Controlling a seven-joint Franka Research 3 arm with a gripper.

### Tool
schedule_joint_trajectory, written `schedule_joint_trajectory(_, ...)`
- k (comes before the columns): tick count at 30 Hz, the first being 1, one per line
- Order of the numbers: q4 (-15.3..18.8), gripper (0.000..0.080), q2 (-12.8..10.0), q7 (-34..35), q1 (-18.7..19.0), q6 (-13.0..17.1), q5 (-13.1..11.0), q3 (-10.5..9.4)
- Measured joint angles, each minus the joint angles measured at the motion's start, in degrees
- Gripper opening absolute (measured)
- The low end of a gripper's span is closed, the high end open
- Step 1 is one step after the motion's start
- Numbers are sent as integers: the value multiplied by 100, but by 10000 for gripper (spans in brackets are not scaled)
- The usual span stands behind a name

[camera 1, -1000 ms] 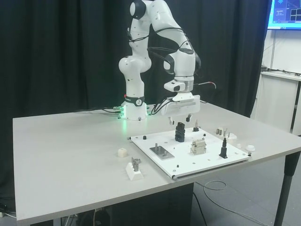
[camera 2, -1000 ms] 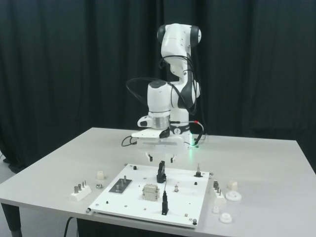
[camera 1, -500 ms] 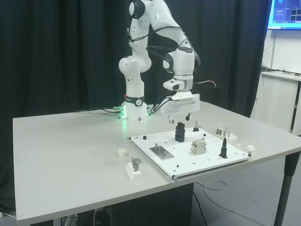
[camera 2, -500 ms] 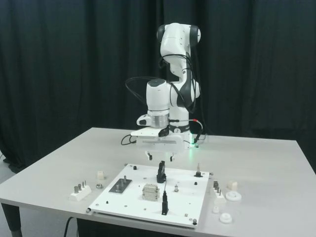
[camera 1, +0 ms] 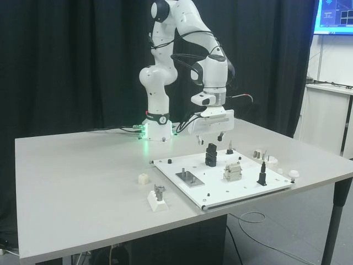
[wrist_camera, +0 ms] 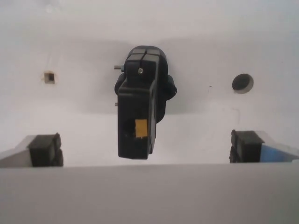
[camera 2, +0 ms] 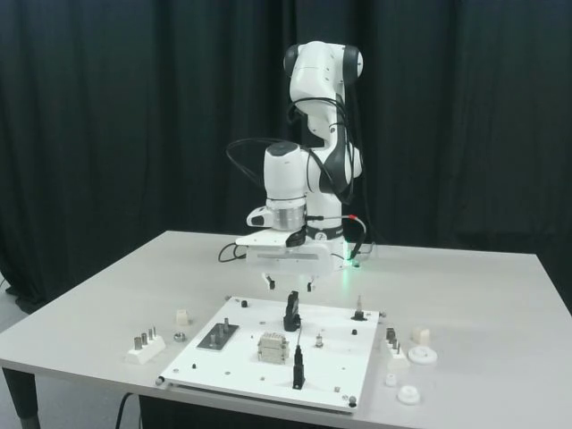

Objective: Pick large gear.

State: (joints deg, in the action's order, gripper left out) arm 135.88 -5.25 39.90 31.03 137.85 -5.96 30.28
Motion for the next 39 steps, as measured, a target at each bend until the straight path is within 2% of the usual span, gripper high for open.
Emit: schedule_joint_trajectory(39, 0, 800, 0, -30, 0, 4, 110, 13)
